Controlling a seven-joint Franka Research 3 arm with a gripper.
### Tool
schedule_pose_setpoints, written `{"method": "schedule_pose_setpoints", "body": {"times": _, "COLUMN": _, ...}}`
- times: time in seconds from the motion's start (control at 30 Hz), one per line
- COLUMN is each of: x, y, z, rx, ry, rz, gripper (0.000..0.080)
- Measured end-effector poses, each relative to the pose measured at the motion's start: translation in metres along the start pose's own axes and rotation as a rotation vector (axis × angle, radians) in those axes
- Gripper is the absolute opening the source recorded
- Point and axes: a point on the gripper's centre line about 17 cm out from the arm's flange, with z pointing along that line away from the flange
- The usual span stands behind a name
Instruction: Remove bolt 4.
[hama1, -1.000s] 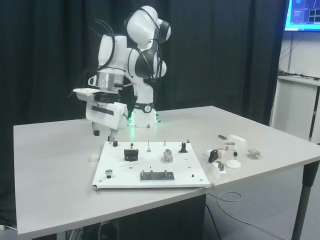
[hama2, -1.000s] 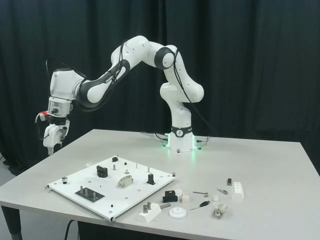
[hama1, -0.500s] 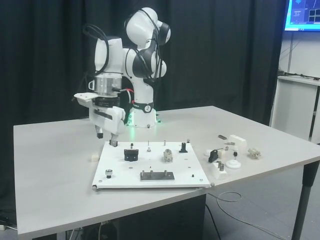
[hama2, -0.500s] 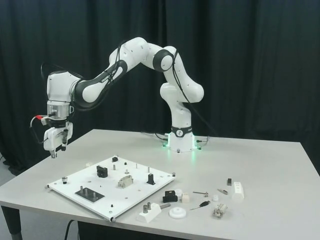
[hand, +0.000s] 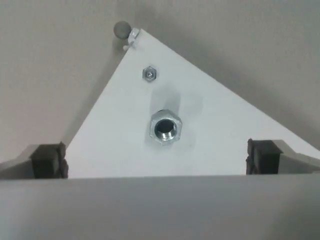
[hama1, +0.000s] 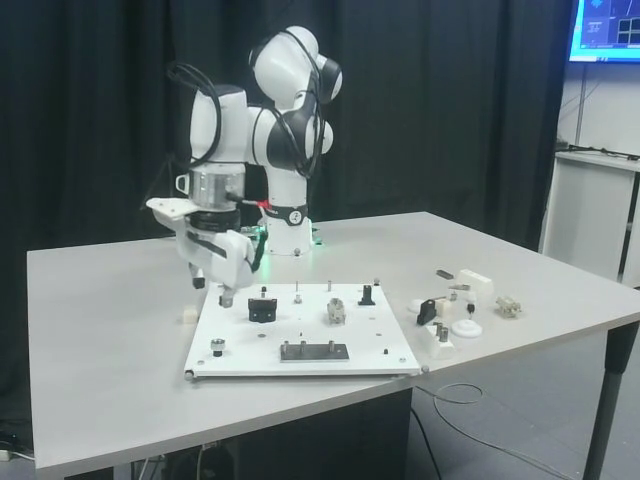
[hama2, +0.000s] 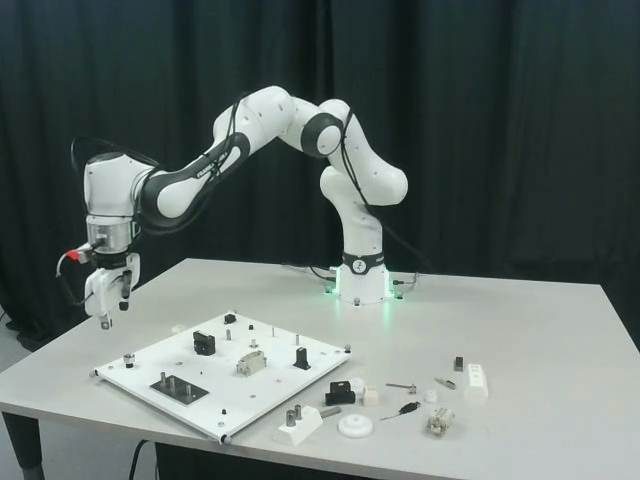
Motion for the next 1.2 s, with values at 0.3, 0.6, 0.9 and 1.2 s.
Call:
{"method": "schedule_pose_setpoints", "body": {"times": 0.3, "x": -0.008, "y": -0.004, "z": 0.023, "rx": 0.020, "ry": -0.059, "rz": 0.060, "gripper": 0.0800}}
{"method": "schedule_pose_setpoints", "body": {"times": 0.6, "x": -0.007, "y": 0.004, "z": 0.044, "rx": 0.008, "ry": -0.076, "rz": 0.110, "gripper": 0.0800}}
{"method": "schedule_pose_setpoints", "body": {"times": 0.9, "x": -0.011, "y": 0.007, "z": 0.060, "rx": -0.009, "ry": -0.082, "rz": 0.141, "gripper": 0.0800}}
{"method": "schedule_pose_setpoints", "body": {"times": 1.2, "x": -0.018, "y": 0.006, "z": 0.070, "rx": -0.024, "ry": -0.087, "rz": 0.150, "gripper": 0.0800}}
